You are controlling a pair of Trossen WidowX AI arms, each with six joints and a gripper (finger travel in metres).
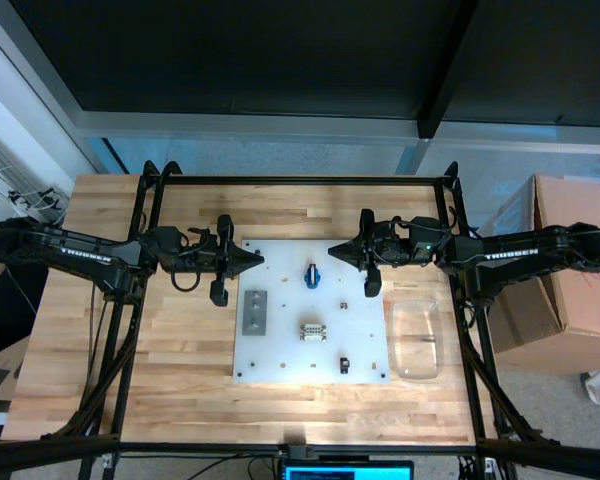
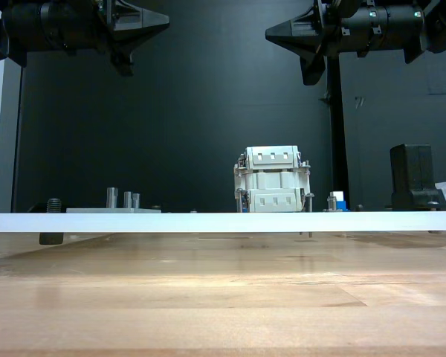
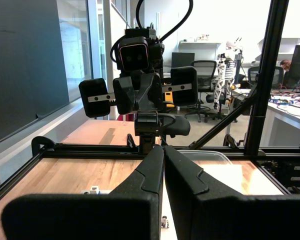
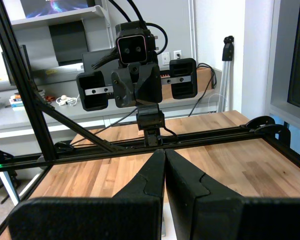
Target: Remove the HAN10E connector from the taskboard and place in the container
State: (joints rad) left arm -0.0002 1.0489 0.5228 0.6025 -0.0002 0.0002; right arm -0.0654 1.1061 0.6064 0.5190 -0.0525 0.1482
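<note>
High view: the left claw [image 1: 256, 257] and right claw [image 1: 334, 250] face each other tip to tip, apart, above the white taskboard [image 1: 280, 350]. The HAN10E connector [image 1: 313, 331] sits in its seat, nearer than both claws and between them. The clear container [image 1: 417, 340] lies on the bench [image 1: 160, 340] near the right claw.

Low view: the connector stands upright, well beneath both claws.

Wrist views: each claw's fingers meet, holding nothing.
</note>
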